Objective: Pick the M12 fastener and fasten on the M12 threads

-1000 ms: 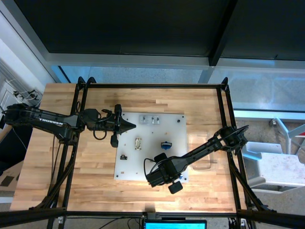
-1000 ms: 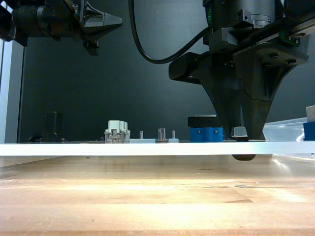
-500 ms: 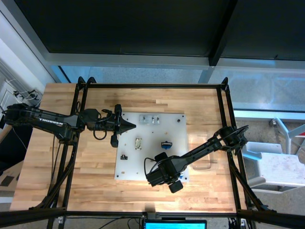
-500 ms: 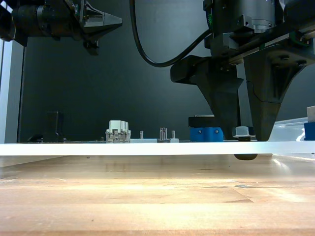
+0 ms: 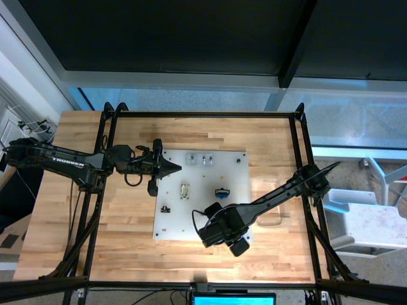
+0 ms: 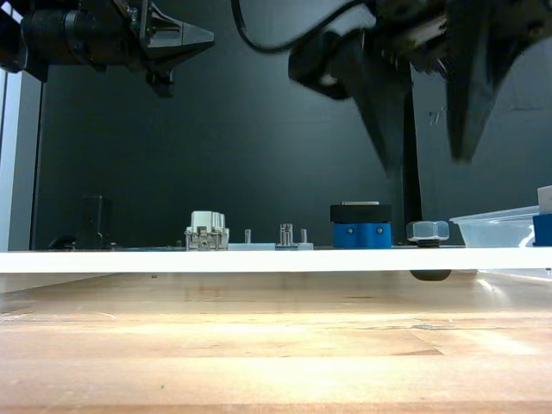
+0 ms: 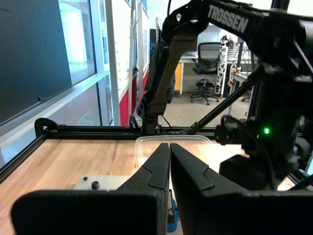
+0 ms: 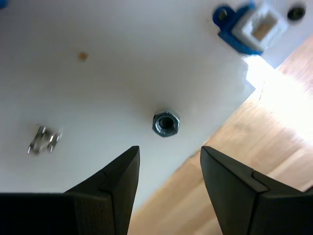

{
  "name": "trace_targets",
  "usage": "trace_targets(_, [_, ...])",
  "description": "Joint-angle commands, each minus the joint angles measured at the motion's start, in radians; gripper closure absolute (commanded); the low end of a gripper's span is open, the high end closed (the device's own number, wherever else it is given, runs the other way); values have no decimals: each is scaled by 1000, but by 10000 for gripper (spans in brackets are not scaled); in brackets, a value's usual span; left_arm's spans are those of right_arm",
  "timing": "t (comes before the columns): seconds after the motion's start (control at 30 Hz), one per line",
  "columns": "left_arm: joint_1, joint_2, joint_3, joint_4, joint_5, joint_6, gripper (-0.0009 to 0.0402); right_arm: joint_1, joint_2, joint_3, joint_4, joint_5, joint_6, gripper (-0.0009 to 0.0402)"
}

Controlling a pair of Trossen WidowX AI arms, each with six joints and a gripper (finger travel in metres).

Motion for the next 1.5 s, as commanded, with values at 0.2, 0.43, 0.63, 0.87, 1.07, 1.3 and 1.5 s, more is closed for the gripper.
trace_targets(0.2, [0, 0, 0, 1, 0, 0, 393, -1, -23, 0, -143, 11, -603, 221])
trace_targets(0.43, [0, 0, 0, 0, 0, 0, 393, -1, -23, 0, -142, 10, -1209, 221])
trace_targets(0.63, [0, 0, 0, 0, 0, 0, 393, 4, -19, 0, -121, 0, -1374, 221])
trace_targets(0.87, [0, 0, 0, 0, 0, 0, 393, 6, -20, 0, -97, 9, -1574, 221])
trace_targets(1.07, [0, 0, 0, 0, 0, 0, 393, 6, -20, 0, -90, 10, -1801, 221])
trace_targets(1.3, [0, 0, 0, 0, 0, 0, 393, 3, -20, -1, -81, 10, -2130, 230])
trace_targets(1.5, [0, 0, 0, 0, 0, 0, 393, -3, -4, -13, -67, 10, -2240, 311])
